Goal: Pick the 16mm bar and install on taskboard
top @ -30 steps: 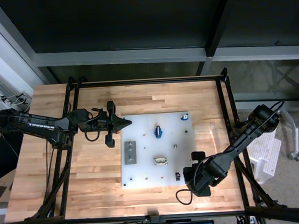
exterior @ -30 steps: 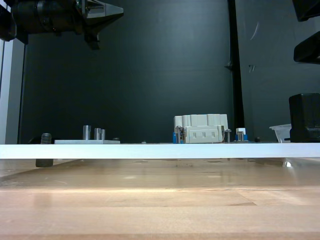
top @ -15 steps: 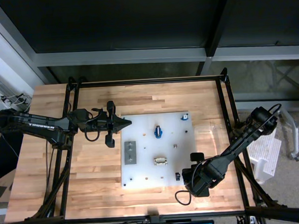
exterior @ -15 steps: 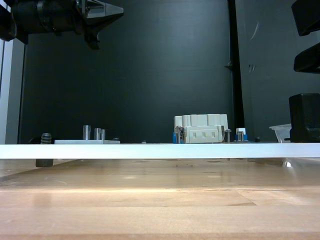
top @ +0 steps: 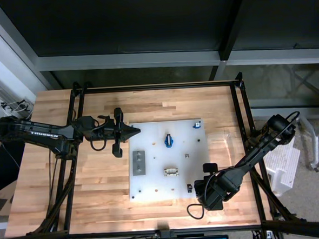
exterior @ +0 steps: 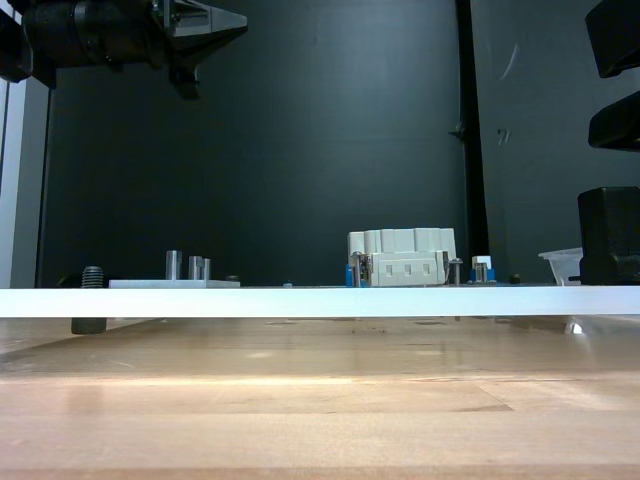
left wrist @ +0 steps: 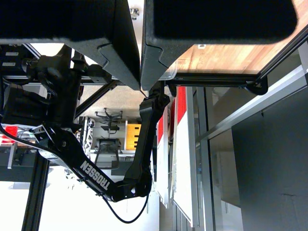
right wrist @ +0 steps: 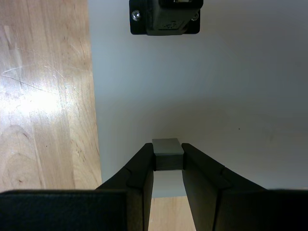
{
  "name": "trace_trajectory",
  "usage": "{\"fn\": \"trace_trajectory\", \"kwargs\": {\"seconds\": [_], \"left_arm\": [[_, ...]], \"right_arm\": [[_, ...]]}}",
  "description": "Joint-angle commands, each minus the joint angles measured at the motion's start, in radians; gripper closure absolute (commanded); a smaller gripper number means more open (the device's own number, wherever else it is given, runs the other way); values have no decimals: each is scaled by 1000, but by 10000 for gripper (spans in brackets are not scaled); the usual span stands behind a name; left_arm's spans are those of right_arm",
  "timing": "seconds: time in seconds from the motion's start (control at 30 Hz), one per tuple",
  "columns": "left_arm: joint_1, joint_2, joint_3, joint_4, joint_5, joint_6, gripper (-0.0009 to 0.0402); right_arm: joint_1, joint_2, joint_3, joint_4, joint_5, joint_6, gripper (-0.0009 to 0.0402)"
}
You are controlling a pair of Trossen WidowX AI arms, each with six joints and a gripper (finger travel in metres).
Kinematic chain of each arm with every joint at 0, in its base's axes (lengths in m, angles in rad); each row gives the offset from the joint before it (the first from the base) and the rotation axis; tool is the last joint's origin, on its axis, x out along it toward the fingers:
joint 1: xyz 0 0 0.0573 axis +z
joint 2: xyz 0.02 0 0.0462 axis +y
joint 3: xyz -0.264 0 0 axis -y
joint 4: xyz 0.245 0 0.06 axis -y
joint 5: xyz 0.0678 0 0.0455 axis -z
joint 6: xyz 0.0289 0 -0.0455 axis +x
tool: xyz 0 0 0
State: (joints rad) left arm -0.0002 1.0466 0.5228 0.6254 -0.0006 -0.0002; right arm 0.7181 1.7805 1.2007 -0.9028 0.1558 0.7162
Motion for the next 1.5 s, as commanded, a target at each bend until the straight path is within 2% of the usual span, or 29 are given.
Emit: {"fn": "trace_trajectory", "kwargs": {"seconds": [0.03, 0.3, 0.5, 0.93, 1.5], "left_arm": [[0, 0, 0, 0, 0, 0, 393], [0, 0, 0, 0, 0, 0, 393], [0, 0, 0, 0, 0, 0, 393], [0, 0, 0, 0, 0, 0, 393], [0, 0, 0, 0, 0, 0, 393]], "right_arm": [[0, -8, 0, -3, -3, -1, 279], [0, -58, 0, -16, -8, -9, 168], [0, -126, 0, -52, -27, -27, 131], [0, -265, 0, -135, -27, -29, 148], [0, -276, 0, -133, -26, -29, 179]]}}
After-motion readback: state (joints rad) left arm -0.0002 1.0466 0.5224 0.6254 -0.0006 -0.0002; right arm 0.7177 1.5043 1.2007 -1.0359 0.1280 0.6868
